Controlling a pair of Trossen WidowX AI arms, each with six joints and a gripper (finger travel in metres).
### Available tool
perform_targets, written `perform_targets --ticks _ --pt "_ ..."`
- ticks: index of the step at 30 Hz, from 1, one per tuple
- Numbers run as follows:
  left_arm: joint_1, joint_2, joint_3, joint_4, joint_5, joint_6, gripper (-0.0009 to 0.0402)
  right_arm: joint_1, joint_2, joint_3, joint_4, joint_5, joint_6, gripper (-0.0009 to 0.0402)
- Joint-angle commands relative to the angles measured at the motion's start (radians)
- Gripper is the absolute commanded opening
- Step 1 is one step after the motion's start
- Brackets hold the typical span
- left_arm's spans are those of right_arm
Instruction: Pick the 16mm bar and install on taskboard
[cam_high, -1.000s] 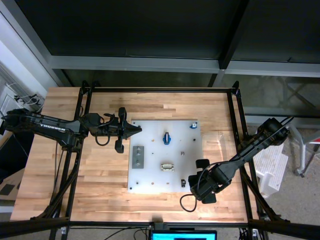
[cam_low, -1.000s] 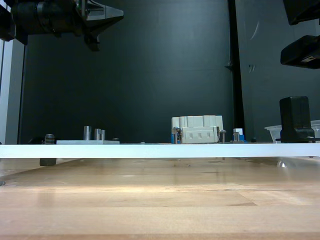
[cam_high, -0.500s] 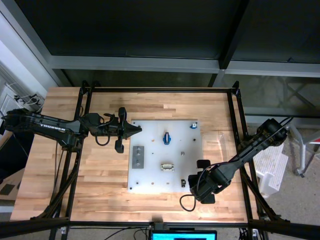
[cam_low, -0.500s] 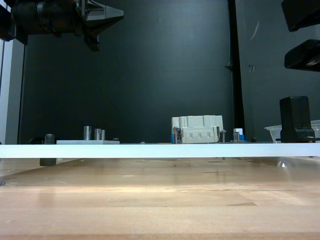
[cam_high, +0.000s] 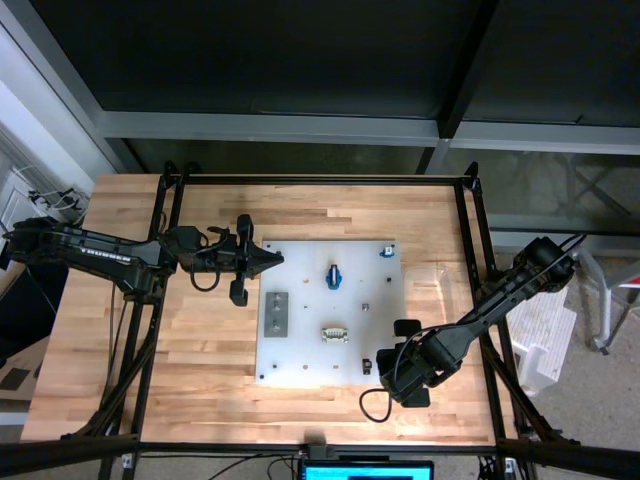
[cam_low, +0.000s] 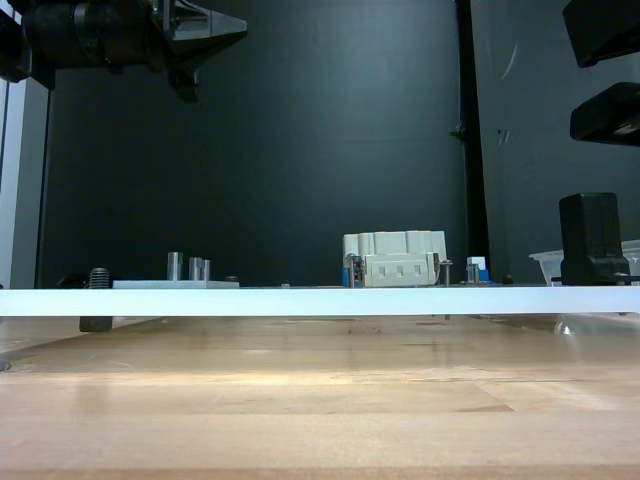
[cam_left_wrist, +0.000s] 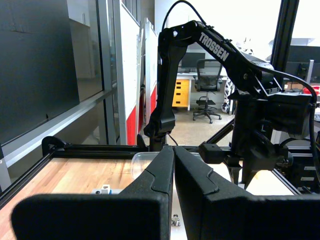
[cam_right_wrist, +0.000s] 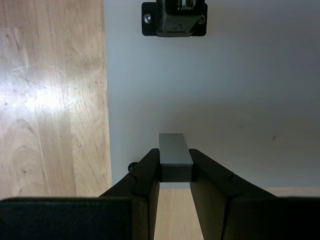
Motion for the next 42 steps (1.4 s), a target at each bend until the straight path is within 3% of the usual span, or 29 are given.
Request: perform_targets --ticks 1,37,42 --pt "0.000 0.000 0.000 0.000 0.000 0.000 0.0000 0.000 -0.001 -0.012 0.017 0.000 0.000 0.0000" --pt "0.000 0.000 0.000 0.000 0.000 0.000 0.0000 0.000 -0.001 -0.047 0.070 0.001 0.000 0.0001" --pt "0.000 0.000 0.000 0.000 0.000 0.000 0.0000 0.000 -0.001 -0.047 0.071 0.000 0.004 0.0040"
